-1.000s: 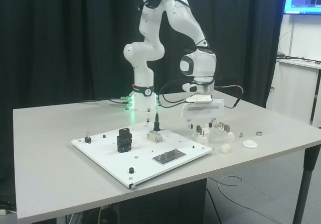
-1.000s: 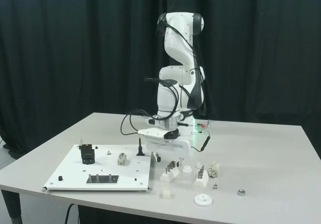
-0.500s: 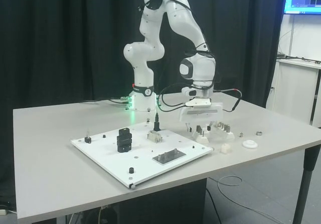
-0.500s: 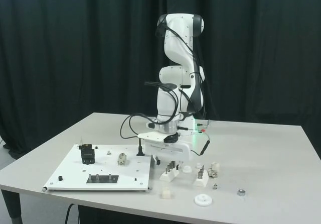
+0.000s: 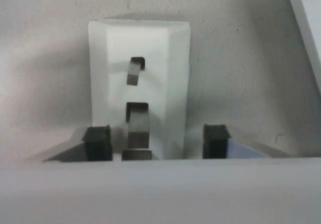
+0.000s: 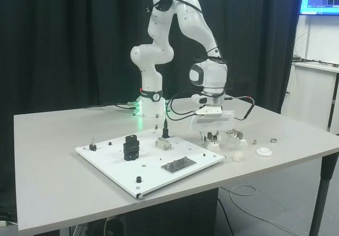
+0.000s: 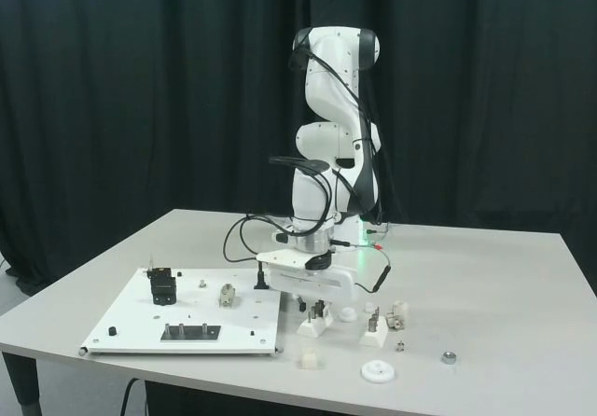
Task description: Pick square peg 3.
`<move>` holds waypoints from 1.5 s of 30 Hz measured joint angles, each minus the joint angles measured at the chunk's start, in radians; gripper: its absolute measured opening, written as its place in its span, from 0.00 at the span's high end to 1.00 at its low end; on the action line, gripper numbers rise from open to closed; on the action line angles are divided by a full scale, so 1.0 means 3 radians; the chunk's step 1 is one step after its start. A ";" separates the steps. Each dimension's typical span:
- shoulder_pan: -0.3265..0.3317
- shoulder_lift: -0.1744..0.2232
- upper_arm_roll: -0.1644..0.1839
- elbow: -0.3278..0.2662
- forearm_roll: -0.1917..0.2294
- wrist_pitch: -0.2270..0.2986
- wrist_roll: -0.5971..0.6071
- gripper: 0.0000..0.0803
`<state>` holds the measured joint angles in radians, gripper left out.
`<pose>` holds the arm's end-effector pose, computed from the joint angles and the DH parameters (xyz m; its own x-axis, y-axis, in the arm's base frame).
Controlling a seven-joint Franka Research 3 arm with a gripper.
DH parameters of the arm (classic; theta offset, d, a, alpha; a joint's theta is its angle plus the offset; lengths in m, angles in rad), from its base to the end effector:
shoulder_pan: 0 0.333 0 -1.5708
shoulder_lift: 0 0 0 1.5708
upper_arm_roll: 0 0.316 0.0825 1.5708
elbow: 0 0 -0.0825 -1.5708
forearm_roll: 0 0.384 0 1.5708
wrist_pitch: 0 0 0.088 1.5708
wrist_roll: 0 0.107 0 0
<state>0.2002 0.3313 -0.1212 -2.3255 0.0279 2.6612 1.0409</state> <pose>0.5201 0.0385 0.1984 0.5570 -0.8301 0.0264 -0.8305 -0.5570 0.0068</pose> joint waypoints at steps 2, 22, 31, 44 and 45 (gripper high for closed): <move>0.0001 0.0006 0.0004 0.0000 0.0000 0.0000 -0.0009 0.34; 0.0041 0.0005 0.0100 0.0026 0.0000 -0.0001 -0.0068 0.85; 0.0059 -0.0033 0.0108 0.0054 0.0000 -0.0025 -0.0072 0.85; 0.0059 -0.0164 0.0113 0.0163 0.0004 -0.0266 -0.0072 0.86; 0.0059 -0.0172 0.0113 0.0172 0.0004 -0.0285 -0.0072 0.86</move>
<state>0.2180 0.2796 -0.0873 -2.2739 0.0290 2.5757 1.0192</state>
